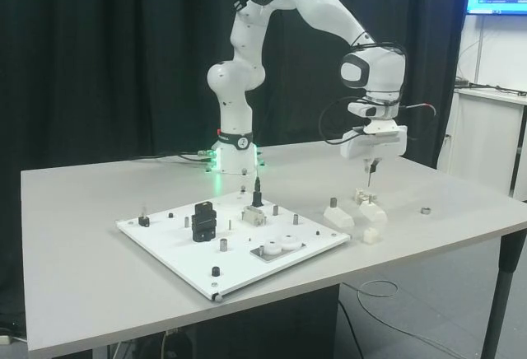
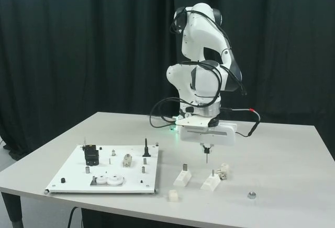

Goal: Insert round peg 1.

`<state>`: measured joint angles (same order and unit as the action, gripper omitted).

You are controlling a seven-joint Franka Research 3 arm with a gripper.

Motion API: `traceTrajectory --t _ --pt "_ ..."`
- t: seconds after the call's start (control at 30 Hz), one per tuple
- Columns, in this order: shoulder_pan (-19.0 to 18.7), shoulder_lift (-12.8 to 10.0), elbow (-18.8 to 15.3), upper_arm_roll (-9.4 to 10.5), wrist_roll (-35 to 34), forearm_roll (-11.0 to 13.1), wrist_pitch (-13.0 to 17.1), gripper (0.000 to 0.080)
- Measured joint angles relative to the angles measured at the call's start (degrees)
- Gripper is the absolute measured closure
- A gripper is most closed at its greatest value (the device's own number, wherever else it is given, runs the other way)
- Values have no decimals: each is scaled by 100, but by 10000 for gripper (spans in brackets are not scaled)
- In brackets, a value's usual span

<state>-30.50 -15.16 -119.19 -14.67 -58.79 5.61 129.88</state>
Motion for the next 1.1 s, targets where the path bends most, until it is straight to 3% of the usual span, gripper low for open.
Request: traceTrajectory --t 0.3,0.67,0.87,1.1 --pt "20 0 201 -410 414 -262 -21 790" --pt "240 1 589 -972 1105 -472 -385 790" --pt "548 1 823 -1137 1480 -601 -593 790" --pt "1073 0 1049 -1183 1957 -705 -780 790"
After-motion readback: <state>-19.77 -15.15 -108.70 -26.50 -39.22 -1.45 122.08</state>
